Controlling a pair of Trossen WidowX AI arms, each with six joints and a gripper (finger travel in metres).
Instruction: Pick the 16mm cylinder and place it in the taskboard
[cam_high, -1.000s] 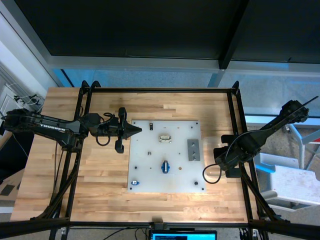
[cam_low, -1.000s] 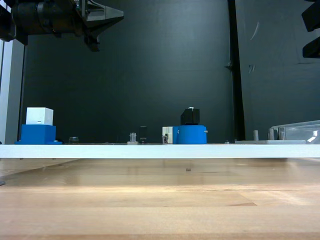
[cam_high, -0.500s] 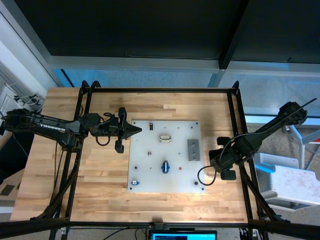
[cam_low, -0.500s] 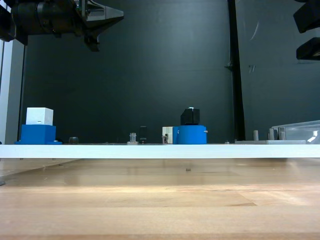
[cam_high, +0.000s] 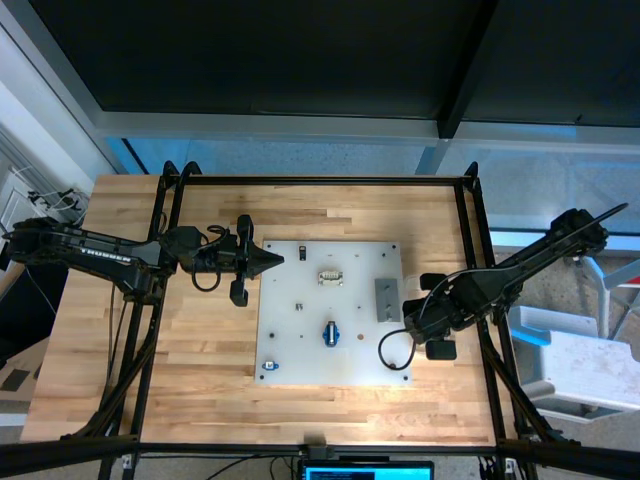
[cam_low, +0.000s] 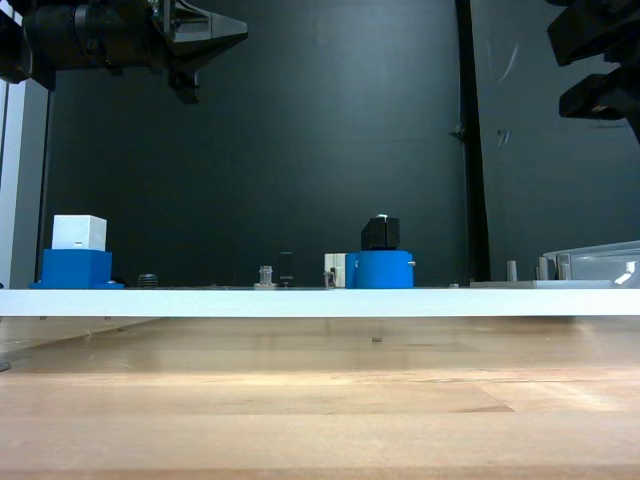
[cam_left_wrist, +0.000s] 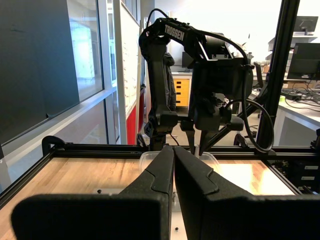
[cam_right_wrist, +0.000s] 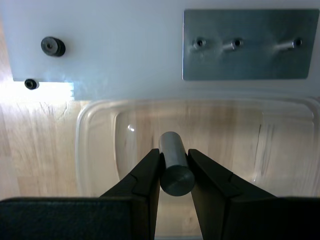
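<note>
Short dull-grey metal 16mm cylinder (cam_right_wrist: 176, 167) was clamped between the right gripper's (cam_right_wrist: 173, 153) fingers above the clear plastic tray (cam_right_wrist: 85, 150) beside the white square taskboard (cam_right_wrist: 125, 45); it should travel level and descend plumb onto its hole; left gripper (cam_left_wrist: 173, 152), fingers together, hung aloft near the taskboard's left edge.

16mm cylinder (cam_right_wrist: 176, 165) smooth dull-grey metal; taskboard (cam_right_wrist: 125, 45) glossy white plastic, probably; tray (cam_right_wrist: 95, 150) clear plastic; table (cam_high: 200, 380) wood.
</note>
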